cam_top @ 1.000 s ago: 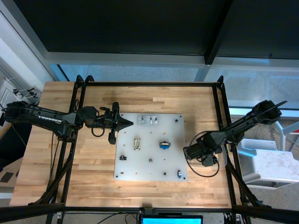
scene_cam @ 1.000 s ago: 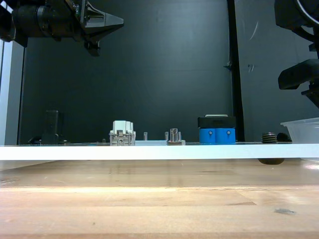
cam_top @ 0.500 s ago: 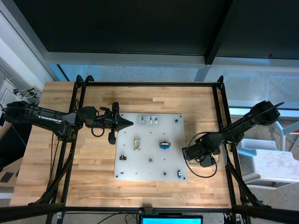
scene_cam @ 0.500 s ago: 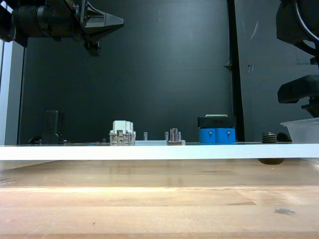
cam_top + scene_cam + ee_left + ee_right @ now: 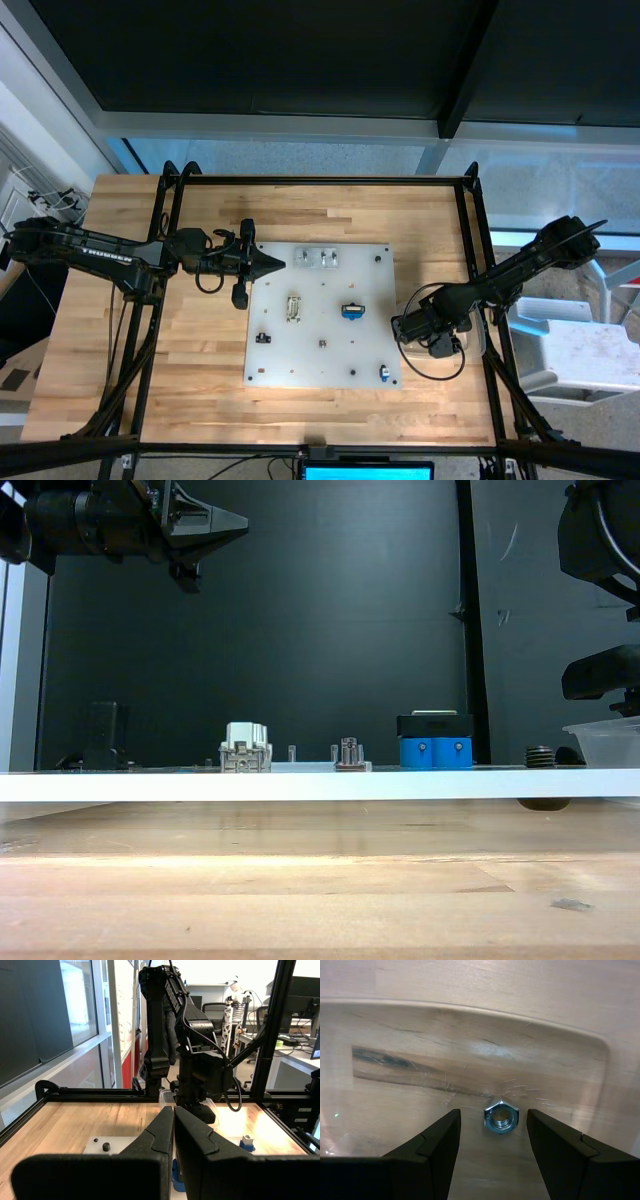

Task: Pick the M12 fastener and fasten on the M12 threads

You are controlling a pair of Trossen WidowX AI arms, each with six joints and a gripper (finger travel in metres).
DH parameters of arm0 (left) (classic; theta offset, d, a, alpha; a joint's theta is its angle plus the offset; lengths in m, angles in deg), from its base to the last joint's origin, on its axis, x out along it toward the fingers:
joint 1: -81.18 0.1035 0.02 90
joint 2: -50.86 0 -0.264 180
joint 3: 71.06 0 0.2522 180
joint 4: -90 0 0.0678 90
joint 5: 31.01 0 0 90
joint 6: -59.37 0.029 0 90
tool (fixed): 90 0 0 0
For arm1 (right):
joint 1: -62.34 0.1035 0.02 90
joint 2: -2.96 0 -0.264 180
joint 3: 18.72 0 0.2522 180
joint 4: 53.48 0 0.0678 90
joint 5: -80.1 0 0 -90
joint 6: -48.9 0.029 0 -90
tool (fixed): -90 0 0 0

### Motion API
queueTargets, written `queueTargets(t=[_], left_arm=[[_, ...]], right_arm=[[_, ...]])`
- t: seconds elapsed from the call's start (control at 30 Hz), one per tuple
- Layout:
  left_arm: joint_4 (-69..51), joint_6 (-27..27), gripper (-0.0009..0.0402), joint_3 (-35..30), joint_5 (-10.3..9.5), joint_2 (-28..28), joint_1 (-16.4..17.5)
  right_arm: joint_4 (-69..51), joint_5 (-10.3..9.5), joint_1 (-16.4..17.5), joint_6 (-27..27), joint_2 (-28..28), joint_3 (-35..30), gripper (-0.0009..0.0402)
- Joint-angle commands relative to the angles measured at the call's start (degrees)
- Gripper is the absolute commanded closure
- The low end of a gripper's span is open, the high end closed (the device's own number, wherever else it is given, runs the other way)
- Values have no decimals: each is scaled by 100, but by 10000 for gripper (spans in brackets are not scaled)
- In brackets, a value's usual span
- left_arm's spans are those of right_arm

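The M12 fastener [image 5: 501,1117], a small silver hex nut, lies flat on the floor of the clear tray [image 5: 470,1025]. My right gripper [image 5: 492,1117] hangs open just above it, one finger on each side and neither touching. From above, the right gripper [image 5: 438,338] sits over the tray [image 5: 474,340], off the board's right edge. The M12 threads [image 5: 541,756] stand bare with their ribs showing, and appear as a dark dot [image 5: 354,372] near the board's near edge. My left gripper [image 5: 272,263] is shut and empty, high over the board's far left edge.
The white board [image 5: 300,360] carries a blue block [image 5: 352,311], a grey connector [image 5: 293,309], a silver post [image 5: 322,343] and a small blue-and-black part [image 5: 384,374]. A black frame rail [image 5: 482,250] runs close behind the right arm.
The right gripper has sunk a little lower over the tray. The left arm has not moved.
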Motion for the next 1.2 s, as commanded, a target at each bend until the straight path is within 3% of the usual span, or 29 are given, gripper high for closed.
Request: queueTargets(t=[0.03,0.57,1.2], left_arm=[[2,0,393,0,2,0,2],[2,0,393,0,2,0,2],[2,0,393,0,2,0,2]], right_arm=[[83,4,-4,7,0,44,211],[199,0,-9,11,0,160,247],[225,2,-9,11,0,160,335]])
